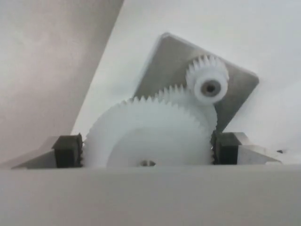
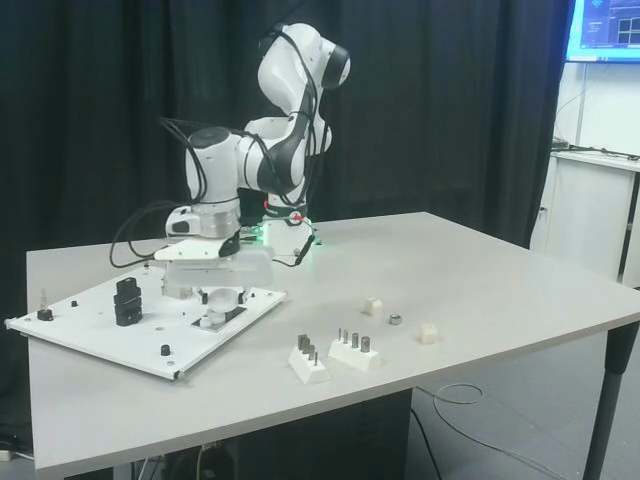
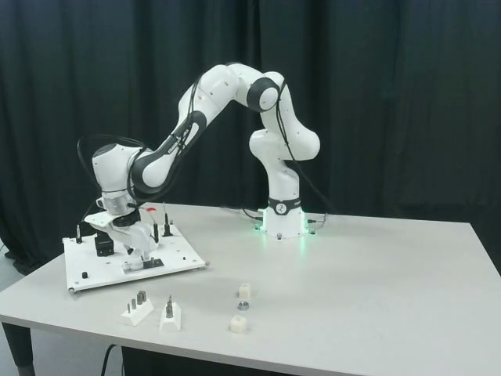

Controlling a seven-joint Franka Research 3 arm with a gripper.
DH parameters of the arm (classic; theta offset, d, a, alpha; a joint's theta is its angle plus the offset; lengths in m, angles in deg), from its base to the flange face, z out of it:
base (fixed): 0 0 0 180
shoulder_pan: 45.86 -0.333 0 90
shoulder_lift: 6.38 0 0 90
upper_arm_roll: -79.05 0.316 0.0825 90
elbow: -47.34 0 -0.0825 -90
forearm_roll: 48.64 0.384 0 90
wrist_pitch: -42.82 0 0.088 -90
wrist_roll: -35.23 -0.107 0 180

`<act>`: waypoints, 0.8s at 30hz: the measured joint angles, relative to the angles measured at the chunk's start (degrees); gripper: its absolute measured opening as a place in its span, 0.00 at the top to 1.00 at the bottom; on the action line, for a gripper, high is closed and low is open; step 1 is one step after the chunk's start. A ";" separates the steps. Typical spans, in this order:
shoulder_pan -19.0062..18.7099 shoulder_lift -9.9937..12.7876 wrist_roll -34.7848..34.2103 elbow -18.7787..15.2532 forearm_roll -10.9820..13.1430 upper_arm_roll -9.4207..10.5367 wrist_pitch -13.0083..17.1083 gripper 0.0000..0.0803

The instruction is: Insert large gear.

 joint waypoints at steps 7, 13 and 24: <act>-1.24 -3.31 -2.61 -5.81 0.00 -0.02 6.38 0.26; -2.30 -5.74 -4.45 -10.51 -0.03 -0.05 11.67 0.26; -3.39 -8.39 -5.83 -16.59 -0.03 -0.24 18.38 0.26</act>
